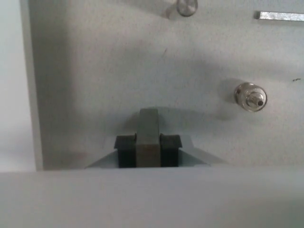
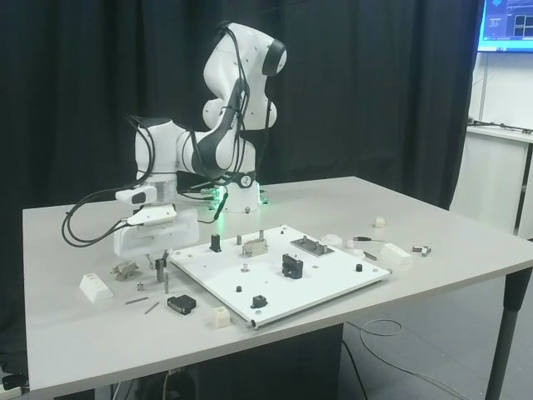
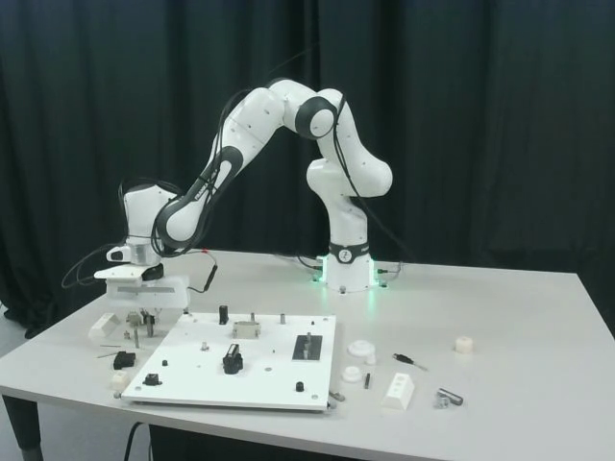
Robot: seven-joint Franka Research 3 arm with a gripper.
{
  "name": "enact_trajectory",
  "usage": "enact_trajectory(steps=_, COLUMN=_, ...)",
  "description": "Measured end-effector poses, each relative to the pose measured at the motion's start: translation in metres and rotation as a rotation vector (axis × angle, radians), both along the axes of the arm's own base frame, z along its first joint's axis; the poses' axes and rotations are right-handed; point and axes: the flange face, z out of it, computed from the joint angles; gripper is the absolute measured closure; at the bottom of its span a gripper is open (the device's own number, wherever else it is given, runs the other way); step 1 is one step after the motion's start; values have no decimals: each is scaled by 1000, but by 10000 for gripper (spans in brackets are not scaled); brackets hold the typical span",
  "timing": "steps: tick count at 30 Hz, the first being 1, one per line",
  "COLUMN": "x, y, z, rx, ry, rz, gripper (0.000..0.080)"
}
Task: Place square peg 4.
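The grey table (image 2: 433, 242) carries the white arm (image 3: 240, 144), which reaches from its base down to the table's edge region beside the white board (image 2: 283, 279); the board lies flat near the front of the table and bears several small black and grey fixtures. The gripper (image 2: 160, 262) hangs low just off the board's corner, above the table surface, with small loose parts scattered near it. In the wrist view the gripper (image 1: 147, 142) shows its two black finger pads (image 1: 124, 148) pinching a grey bar between them, which is square peg 4 (image 1: 147, 130): the jaws are pressed against its two opposite sides, and the peg sits centred between them, its free end sticking out past the fingertips toward the grey surface below. Its long axis runs along the fingers, so in the room views the peg (image 2: 159, 268) stands roughly upright, pointing down at the table (it is very small there, and whether its tip touches the table I cannot tell). The wrist view also shows what the room views do not resolve: a shiny round-headed pin (image 1: 251, 96) standing near the peg and a thin flat metal strip (image 1: 280, 16) farther off. The room views in turn show the arm's bent pose and the board's whole layout, which the wrist view does not.
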Motion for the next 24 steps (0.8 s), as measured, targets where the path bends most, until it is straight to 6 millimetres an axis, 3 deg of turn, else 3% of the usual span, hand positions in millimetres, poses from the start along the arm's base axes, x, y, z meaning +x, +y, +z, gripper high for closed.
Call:
enact_trajectory(steps=15, x=3, y=-4, z=-3, rx=3, ry=-5, rz=-5, gripper=707)
enact_trajectory(steps=16, x=3, y=-5, z=-3, rx=3, ry=-6, rz=-5, gripper=392)
enact_trajectory(steps=24, x=9, y=-8, z=5, rx=9, ry=-12, rz=0, gripper=392)
